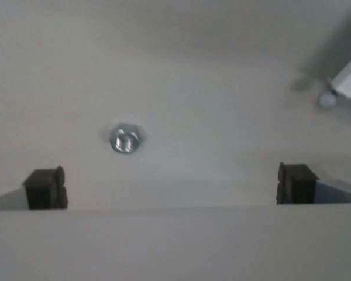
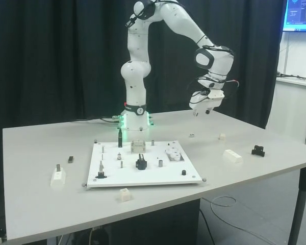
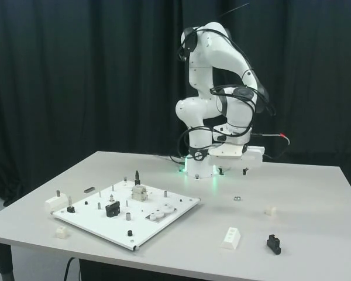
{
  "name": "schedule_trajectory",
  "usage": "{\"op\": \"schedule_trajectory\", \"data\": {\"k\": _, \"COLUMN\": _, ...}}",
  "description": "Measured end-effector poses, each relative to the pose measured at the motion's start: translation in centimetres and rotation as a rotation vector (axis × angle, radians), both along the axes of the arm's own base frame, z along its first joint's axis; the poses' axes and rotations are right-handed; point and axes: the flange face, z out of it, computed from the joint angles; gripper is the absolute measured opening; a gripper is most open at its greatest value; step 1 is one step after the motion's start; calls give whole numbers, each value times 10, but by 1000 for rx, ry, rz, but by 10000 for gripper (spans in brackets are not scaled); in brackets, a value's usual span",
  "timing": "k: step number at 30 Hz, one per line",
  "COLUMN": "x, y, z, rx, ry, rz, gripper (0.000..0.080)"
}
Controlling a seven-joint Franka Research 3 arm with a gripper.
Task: Pick bolt 4.
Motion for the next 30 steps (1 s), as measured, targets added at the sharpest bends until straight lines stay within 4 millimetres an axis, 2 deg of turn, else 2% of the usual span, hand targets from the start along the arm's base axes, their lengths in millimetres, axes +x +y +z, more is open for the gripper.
{"op": "schedule_trajectory", "data": {"k": 16, "x": -52, "y": 13, "z": -40, "rx": 2, "ry": 0, "rz": 81, "gripper": 800}}
{"op": "schedule_trajectory", "data": {"k": 30, "x": -70, "y": 33, "z": -79, "rx": -16, "ry": 35, "rz": 112, "gripper": 800}}
